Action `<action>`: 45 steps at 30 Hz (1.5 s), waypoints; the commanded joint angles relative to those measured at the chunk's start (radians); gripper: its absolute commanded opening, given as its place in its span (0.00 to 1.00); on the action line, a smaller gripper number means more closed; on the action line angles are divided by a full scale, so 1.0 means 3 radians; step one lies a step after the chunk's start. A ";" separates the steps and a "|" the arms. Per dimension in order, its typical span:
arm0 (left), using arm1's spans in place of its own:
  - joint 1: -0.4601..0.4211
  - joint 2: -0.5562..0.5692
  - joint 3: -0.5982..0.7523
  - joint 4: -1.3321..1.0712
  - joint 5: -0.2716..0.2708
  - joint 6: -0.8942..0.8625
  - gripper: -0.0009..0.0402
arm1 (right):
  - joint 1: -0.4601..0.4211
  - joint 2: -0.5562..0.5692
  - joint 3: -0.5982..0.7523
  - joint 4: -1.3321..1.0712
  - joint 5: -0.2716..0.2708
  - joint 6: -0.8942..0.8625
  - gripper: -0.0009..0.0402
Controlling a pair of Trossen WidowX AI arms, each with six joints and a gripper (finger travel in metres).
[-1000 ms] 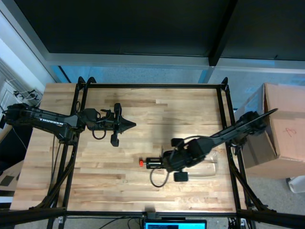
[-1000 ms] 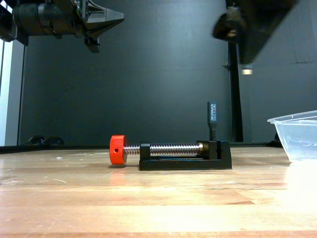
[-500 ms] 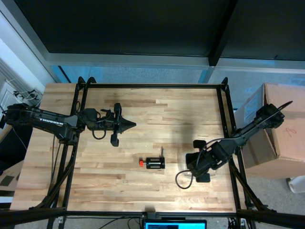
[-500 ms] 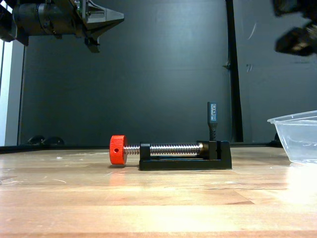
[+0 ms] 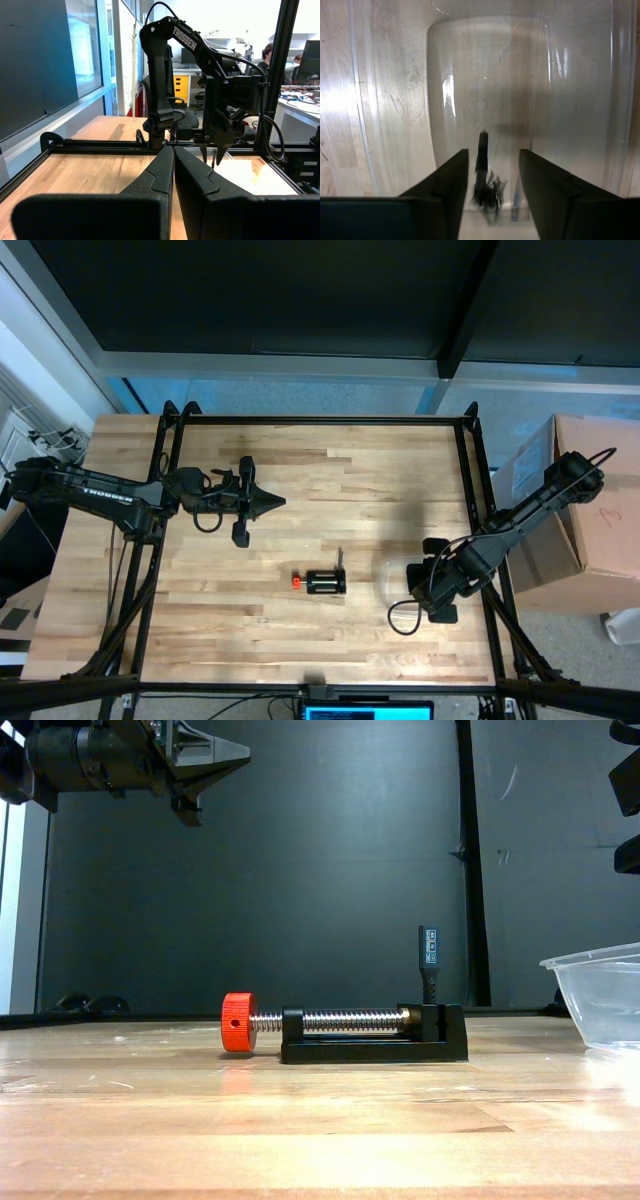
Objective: Remove the USB-C connector from the USB-C receptacle and place in the container
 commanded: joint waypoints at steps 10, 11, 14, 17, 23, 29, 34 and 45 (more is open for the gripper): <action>0.0001 0.0000 0.0001 0.0001 0.0000 0.0001 0.02 | -0.0056 -0.0282 0.0009 -0.0001 0.0181 -0.0028 0.60; 0.0001 0.0000 0.0001 0.0001 0.0000 0.0001 0.02 | -0.0097 -0.0333 0.0020 0.0001 0.0249 -0.0032 0.60; 0.0001 0.0000 0.0001 0.0001 0.0000 0.0001 0.02 | -0.0286 -0.0519 0.0062 0.0089 0.0336 -0.0229 0.58; 0.0001 0.0000 0.0001 0.0001 0.0000 0.0001 0.02 | -0.0506 -0.0724 0.0085 0.0319 0.0470 -0.0528 0.54; 0.0000 0.0000 0.0001 0.0001 0.0000 0.0001 0.02 | -0.1040 -0.1047 0.0078 0.0954 0.0553 -0.1231 0.40; 0.0000 0.0000 0.0001 0.0001 0.0000 0.0001 0.02 | -0.1535 -0.1217 -0.0019 0.1698 0.0308 -0.1848 0.21; 0.0001 0.0000 0.0001 0.0000 0.0000 0.0001 0.02 | -0.2014 -0.1237 -0.0195 0.2519 -0.0322 -0.2104 0.02; 0.0000 0.0000 0.0001 0.0001 0.0000 0.0001 0.02 | -0.2370 -0.1231 -0.0949 0.4239 -0.0420 -0.2042 0.02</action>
